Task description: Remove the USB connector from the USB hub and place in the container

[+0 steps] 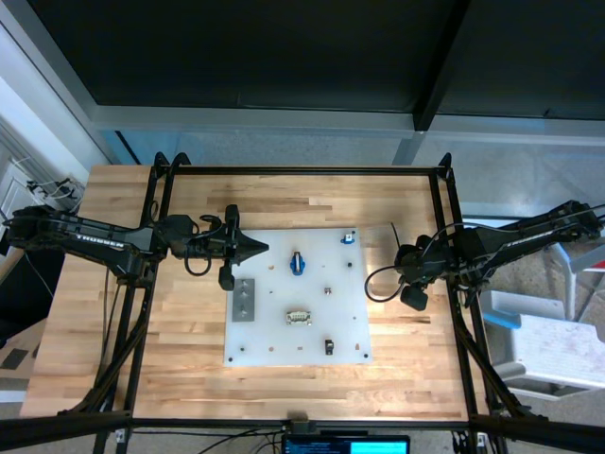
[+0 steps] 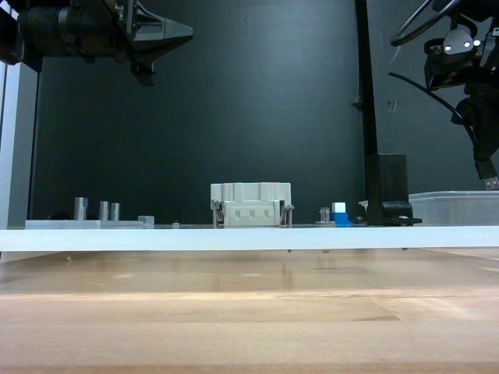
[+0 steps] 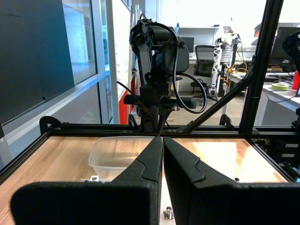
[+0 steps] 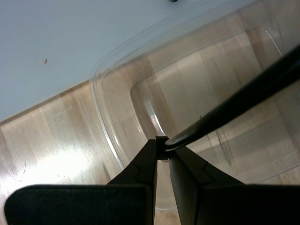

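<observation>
My right gripper (image 4: 161, 149) is shut on the USB connector (image 4: 243, 98), pinching its black plug while the thin black cable runs away from the fingertips. It hangs above the clear container (image 4: 108, 123). In the low view the plug's metal tip (image 2: 490, 181) dangles over the container (image 2: 456, 204), beneath the right gripper (image 2: 477, 128). From above, the right gripper (image 1: 408, 276) sits just right of the white board. The USB hub (image 1: 329, 346) is a small black block near the board's front edge, also seen as the black USB hub (image 2: 387, 187). My left gripper (image 1: 263, 248) is shut on nothing and raised over the board's left rear.
The white board (image 1: 274, 331) carries a grey block with pegs (image 1: 245, 303), a silvery multi-pin socket (image 1: 299, 318) and a blue upright plug (image 1: 298, 262). A black frame (image 1: 302, 171) borders the table. In the left wrist view the container (image 3: 110, 159) lies beyond the shut fingertips.
</observation>
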`<state>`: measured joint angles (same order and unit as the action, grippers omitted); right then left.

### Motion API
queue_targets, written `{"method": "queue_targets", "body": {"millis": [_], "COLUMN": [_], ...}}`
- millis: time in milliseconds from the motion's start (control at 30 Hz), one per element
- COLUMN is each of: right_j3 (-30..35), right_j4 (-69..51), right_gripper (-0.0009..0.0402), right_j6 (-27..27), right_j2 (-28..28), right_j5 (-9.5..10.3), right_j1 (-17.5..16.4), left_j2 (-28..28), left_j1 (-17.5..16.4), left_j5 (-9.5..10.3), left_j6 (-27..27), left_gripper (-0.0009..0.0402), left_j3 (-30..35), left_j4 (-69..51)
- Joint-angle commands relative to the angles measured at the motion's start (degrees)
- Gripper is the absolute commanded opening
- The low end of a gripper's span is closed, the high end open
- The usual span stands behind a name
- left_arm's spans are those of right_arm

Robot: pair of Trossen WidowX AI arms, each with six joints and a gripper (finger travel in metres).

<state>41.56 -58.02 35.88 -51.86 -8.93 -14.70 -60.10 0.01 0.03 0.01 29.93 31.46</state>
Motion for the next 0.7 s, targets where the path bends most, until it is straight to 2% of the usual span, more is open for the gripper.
{"method": "queue_targets", "body": {"millis": [33, 400, 533, 700], "right_j3": [0.0, 0.0, 0.0, 0.0], "right_j4": [0.0, 0.0, 0.0, 0.1], "right_gripper": [0.0061, 0.0171, 0.0187, 0.0189], "right_j6": [-0.1, 0.2, 0.4, 0.4], "right_j2": [0.0, 0.0, 0.0, 0.0], "right_j5": [-0.04, -0.44, -0.46, -0.48], "right_j1": [0.0, 0.0, 0.0, 0.0], "left_j2": [0.0, 0.0, 0.0, 0.0], "left_j1": [0.0, 0.0, 0.0, 0.0], "left_j5": [0.00, 0.00, 0.00, 0.00], "left_j6": [0.0, 0.0, 0.0, 0.0], "left_gripper": [0.0001, 0.0001, 0.0001, 0.0001], "left_j3": [0.0, 0.0, 0.0, 0.0], "left_j4": [0.0, 0.0, 0.0, 0.0]}}
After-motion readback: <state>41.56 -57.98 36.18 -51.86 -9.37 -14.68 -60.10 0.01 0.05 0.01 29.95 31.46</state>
